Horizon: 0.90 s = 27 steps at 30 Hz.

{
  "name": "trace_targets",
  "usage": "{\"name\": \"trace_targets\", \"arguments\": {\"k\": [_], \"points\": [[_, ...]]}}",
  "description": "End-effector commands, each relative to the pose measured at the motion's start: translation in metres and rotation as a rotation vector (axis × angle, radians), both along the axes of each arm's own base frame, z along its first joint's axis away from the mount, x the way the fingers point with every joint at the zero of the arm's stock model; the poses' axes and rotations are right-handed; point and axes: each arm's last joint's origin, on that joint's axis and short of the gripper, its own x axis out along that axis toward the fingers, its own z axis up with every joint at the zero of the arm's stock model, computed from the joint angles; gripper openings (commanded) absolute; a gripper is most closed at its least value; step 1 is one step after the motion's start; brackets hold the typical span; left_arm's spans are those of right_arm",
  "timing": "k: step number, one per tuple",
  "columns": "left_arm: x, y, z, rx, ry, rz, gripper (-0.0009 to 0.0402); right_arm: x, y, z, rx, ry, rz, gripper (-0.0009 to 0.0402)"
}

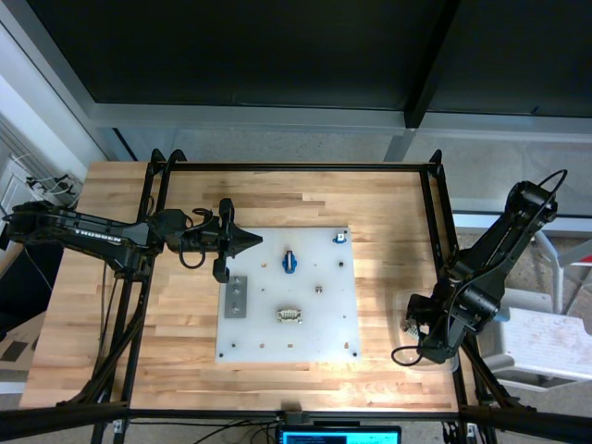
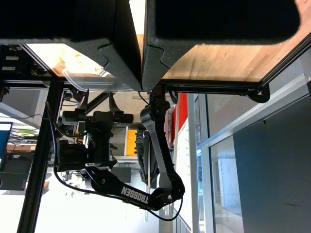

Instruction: Remove the HAN10-E connector and place it in the container

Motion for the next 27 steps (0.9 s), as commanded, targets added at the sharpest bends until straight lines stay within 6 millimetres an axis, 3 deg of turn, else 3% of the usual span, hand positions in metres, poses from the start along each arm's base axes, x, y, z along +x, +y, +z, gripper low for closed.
{"name": "trace_targets", "arguments": {"k": [1, 27], "points": [[0.0, 0.0001, 0.0, 0.0, 0.0, 0.0, 0.0, 0.0, 0.0, 0.0, 0.0, 0.0, 0.0, 0.0291], [0.0, 0.0001, 0.0, 0.0, 0.0, 0.0, 0.0, 0.0, 0.0, 0.0, 0.0, 0.0, 0.0, 0.0291]]}}
